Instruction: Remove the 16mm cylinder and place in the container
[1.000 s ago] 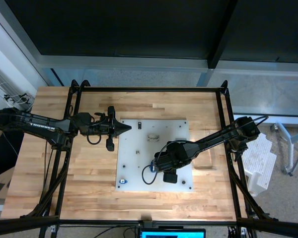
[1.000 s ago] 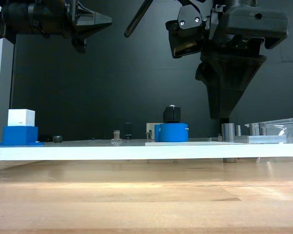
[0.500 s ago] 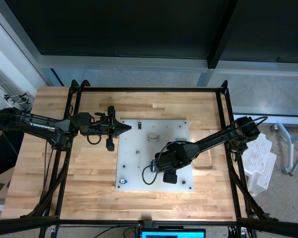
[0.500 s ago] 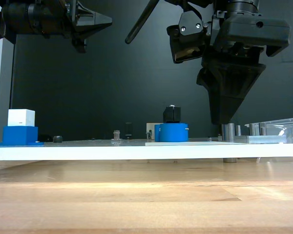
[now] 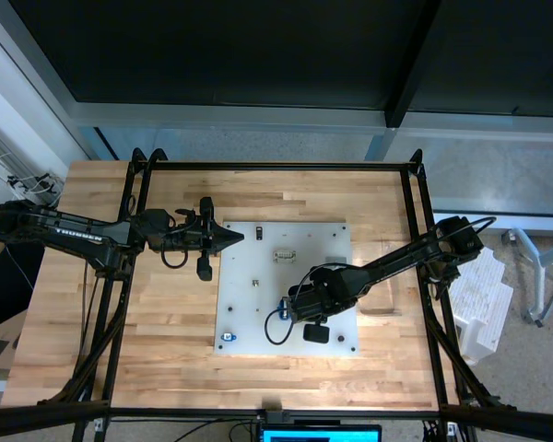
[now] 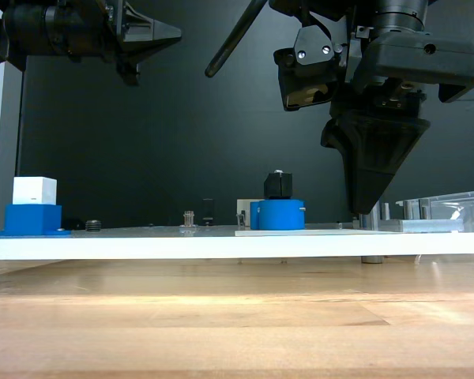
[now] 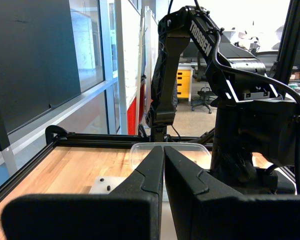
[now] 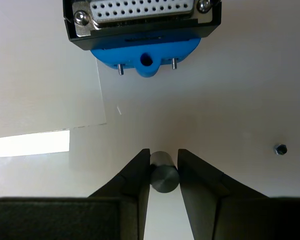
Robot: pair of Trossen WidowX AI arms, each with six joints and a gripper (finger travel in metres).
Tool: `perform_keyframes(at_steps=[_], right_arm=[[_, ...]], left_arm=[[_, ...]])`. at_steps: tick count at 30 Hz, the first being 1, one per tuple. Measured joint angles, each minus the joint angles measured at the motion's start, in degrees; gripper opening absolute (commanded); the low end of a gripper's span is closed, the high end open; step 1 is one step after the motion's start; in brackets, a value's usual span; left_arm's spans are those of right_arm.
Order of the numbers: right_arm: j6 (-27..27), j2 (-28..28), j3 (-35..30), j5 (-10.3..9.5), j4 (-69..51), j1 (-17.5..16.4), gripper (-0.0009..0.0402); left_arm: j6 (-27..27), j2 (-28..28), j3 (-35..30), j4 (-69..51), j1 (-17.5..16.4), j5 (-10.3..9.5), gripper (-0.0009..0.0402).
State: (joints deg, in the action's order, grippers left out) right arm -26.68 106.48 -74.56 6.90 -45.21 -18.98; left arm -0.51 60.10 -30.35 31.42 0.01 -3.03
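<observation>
The 16mm cylinder (image 8: 164, 178), a short grey metal peg, stands upright in the white board (image 5: 258, 313). My right gripper (image 8: 164, 161) points straight down over it, and its two fingers press against the peg's sides, shut on it. In the low view the right gripper (image 6: 368, 210) covers almost all of the peg. The container (image 5: 380, 296), a clear tray, lies off the board's right edge and shows as a clear wall (image 6: 452, 207) in the low view. My left gripper (image 5: 238, 238) hovers shut above the board's upper left corner, holding nothing.
A blue fitting with a multi-pin connector (image 8: 145, 50) sits just beyond the peg. A blue base carrying a white cube (image 6: 33, 208) stands at the board's near left. Small studs and screws dot the board. A black frame rims the wooden table.
The right gripper has come down, so its fingers now straddle the peg that stood exposed below them before. The left arm has not moved.
</observation>
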Motion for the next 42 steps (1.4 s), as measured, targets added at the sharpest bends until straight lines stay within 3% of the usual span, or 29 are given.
perform_keyframes(at_steps=[9, 42], right_arm=[[0.0, 0.0, 0.1, 0.37, 0.0, 0.0, 0.0034], [0.0, 0.0, 0.3, 0.59, 0.9, -0.1, 0.0034]], left_arm=[[0.0, 0.0, 0.0, 0.0, 0.0, 0.02, 0.0], [0.0, 0.0, 0.0, 0.0, 0.0, 0.02, 0.0]])
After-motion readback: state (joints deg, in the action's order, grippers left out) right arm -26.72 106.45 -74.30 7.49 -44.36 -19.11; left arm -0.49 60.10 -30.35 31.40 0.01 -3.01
